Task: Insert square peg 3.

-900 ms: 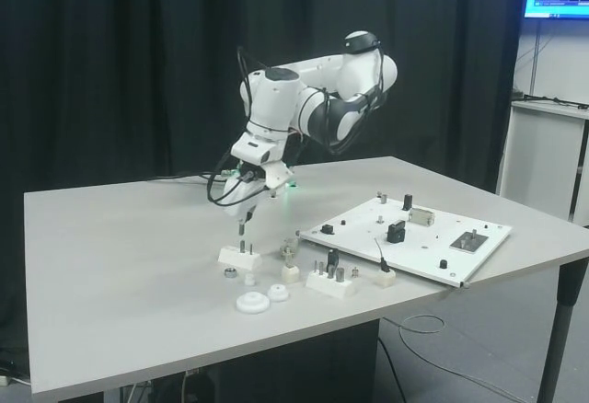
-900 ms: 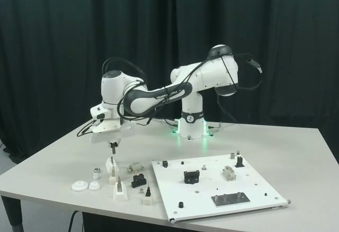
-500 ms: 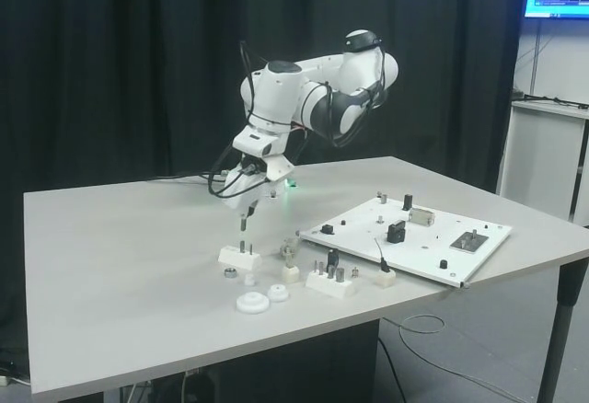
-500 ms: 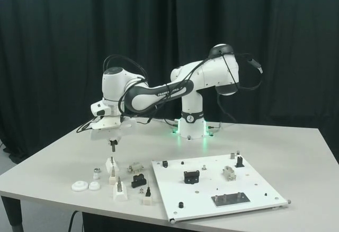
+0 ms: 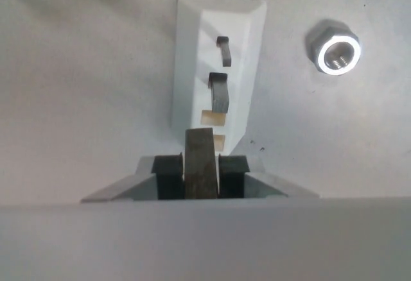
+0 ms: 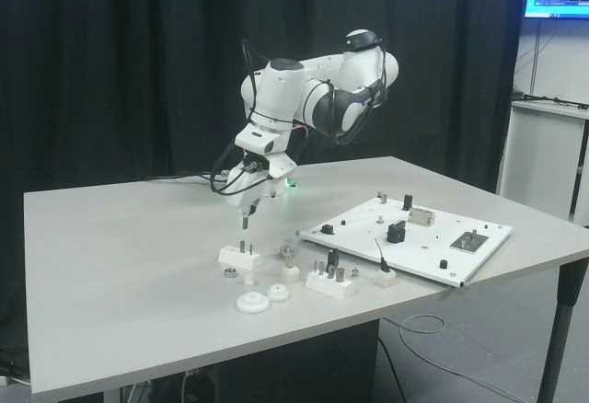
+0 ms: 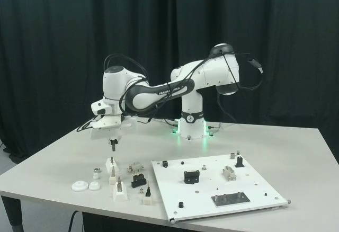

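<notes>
Gripper (image 5: pixel 201 173) pinches square peg 3 (image 5: pixel 201 156) between its fingers, peg pointing down, hanging well above the white peg holder (image 5: pixel 221 63) on the grey table (image 6: pixel 120 237). Two black pegs sit in the holder's slots; two further slots show empty, nearest the held peg. Steel nut (image 5: pixel 332 48) lies just beside the holder. Farther along the table, two white gears (image 6: pixel 260 299) rest near the front edge, then the white assembly board (image 7: pixel 217 187).
</notes>
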You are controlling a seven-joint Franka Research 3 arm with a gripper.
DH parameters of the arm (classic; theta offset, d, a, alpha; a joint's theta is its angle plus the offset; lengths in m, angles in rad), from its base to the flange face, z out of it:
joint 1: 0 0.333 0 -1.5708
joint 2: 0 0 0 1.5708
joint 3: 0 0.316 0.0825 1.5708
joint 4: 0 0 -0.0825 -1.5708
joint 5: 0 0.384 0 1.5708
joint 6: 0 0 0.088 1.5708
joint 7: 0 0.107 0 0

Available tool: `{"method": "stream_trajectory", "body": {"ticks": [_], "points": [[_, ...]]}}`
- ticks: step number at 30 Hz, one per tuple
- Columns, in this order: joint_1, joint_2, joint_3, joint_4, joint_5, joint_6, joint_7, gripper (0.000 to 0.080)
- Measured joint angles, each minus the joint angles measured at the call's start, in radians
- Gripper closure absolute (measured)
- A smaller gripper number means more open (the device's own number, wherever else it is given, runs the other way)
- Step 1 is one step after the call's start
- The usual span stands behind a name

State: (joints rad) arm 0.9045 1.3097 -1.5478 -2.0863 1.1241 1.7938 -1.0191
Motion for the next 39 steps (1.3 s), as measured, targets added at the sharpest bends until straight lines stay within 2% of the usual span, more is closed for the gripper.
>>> {"method": "stream_trajectory", "body": {"ticks": [20, 30, 39], "points": [[0.008, -0.006, -0.008, 0.000, 0.000, -0.012, 0.000, 0.0689], [0.031, -0.008, -0.042, 0.000, 0.000, -0.059, 0.002, 0.0689], [0.080, -0.013, -0.080, 0.000, -0.006, -0.107, 0.036, 0.0689]]}}
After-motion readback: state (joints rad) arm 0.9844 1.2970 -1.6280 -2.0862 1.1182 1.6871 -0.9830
